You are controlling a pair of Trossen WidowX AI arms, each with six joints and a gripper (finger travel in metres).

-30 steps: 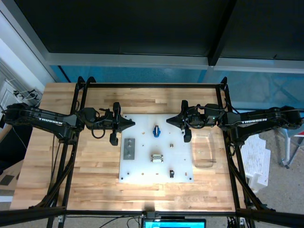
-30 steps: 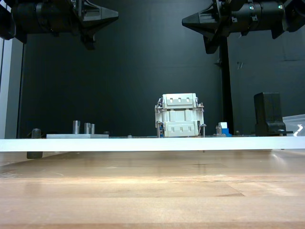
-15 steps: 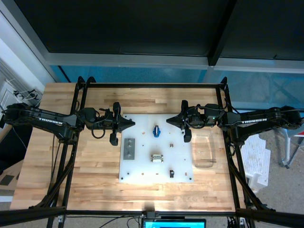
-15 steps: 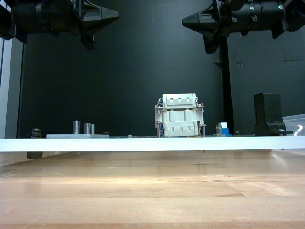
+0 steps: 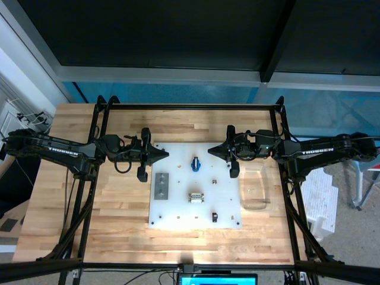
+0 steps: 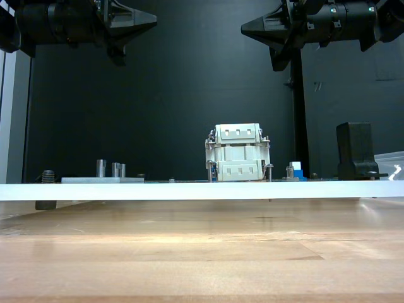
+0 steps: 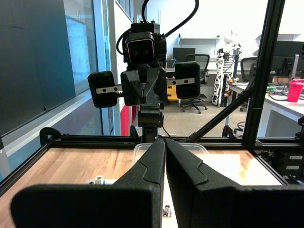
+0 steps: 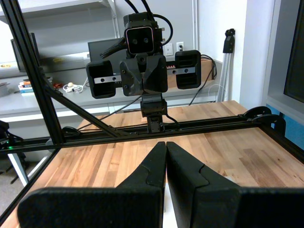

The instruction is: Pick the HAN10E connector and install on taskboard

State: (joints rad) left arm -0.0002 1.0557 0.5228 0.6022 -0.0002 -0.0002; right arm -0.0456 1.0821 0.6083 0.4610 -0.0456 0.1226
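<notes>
The beige-grey HAN10E connector [image 5: 195,197] [image 6: 237,153] stands on the white taskboard [image 5: 178,214] [image 6: 158,190], near its middle, with nothing holding it. My left gripper [image 5: 166,154] [image 6: 153,21] [image 7: 165,145] hovers high over the board's back left corner, shut and empty. My right gripper [image 5: 210,149] [image 6: 244,28] [image 8: 166,146] hangs high over the back right part of the board, also shut and empty. The two grippers point at each other, well above the connector.
On the board sit a grey metal block [image 5: 161,184] with pegs at the left, a blue piece [image 5: 195,162] at the back and a black part [image 5: 215,216] [image 6: 356,150] at the front right. A clear plastic tray [image 5: 255,189] lies right of the board.
</notes>
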